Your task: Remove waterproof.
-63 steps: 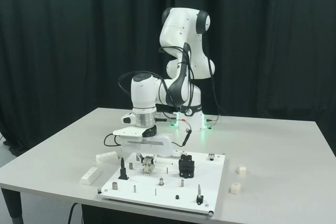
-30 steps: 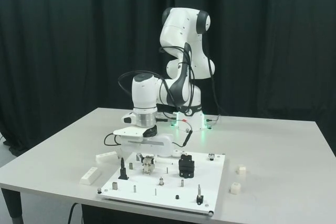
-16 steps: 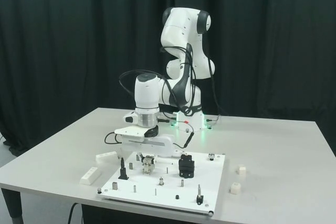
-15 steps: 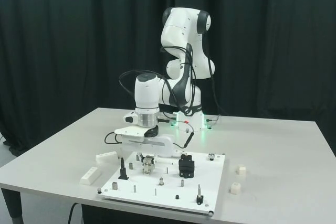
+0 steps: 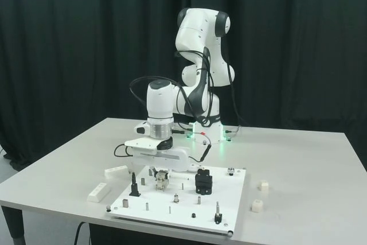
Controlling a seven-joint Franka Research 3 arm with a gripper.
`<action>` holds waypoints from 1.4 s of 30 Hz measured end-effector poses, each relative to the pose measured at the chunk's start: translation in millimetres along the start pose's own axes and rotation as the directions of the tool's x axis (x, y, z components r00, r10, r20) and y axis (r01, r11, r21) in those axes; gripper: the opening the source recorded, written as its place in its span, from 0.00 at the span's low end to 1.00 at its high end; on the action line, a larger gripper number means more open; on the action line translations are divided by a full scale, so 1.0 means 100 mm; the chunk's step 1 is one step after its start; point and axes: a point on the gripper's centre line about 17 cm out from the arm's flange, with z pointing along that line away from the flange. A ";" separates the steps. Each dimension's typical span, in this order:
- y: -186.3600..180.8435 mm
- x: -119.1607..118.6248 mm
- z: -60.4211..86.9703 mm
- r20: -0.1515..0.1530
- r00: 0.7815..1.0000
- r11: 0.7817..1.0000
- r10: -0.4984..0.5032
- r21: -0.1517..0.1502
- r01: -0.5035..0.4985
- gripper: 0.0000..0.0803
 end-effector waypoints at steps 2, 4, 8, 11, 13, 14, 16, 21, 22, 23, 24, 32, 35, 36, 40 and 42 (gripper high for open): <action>0.00 0.00 0.00 0.000 1.000 1.000 0.001 0.000 -0.001 0.39; 0.00 0.00 0.00 0.000 1.000 1.000 0.003 0.000 -0.003 0.39; 0.00 0.00 0.00 0.001 1.000 1.000 0.004 0.000 -0.004 0.39; 0.00 0.00 0.00 0.002 1.000 1.000 0.005 0.001 -0.005 0.39; 0.00 0.00 -0.01 0.002 1.000 1.000 0.006 0.001 -0.006 0.39; 0.00 0.00 -0.01 0.002 1.000 1.000 0.007 0.001 -0.007 0.39; 0.00 -0.01 -0.01 0.003 1.000 1.000 0.008 0.001 -0.008 0.39; 0.00 -0.01 -0.01 0.003 1.000 1.000 0.009 0.002 -0.009 0.39; 0.00 -0.01 -0.01 0.003 1.000 1.000 0.009 0.002 -0.010 0.39; 0.00 -0.01 -0.01 0.004 1.000 1.000 0.010 0.002 -0.010 0.39; 0.00 -0.01 -0.01 0.004 1.000 1.000 0.010 0.002 -0.010 0.39; 0.00 -0.01 -0.02 0.008 1.000 1.000 0.012 0.003 -0.012 0.39; 0.00 -0.01 -0.02 0.009 1.000 1.000 0.014 0.003 -0.014 0.39; 0.00 -0.01 -0.02 0.009 1.000 1.000 0.014 0.003 -0.014 0.39; 0.00 -0.01 -0.02 0.010 1.000 1.000 0.015 0.003 -0.015 0.39; 0.00 -0.01 -0.02 0.010 1.000 1.000 0.016 0.003 -0.016 0.39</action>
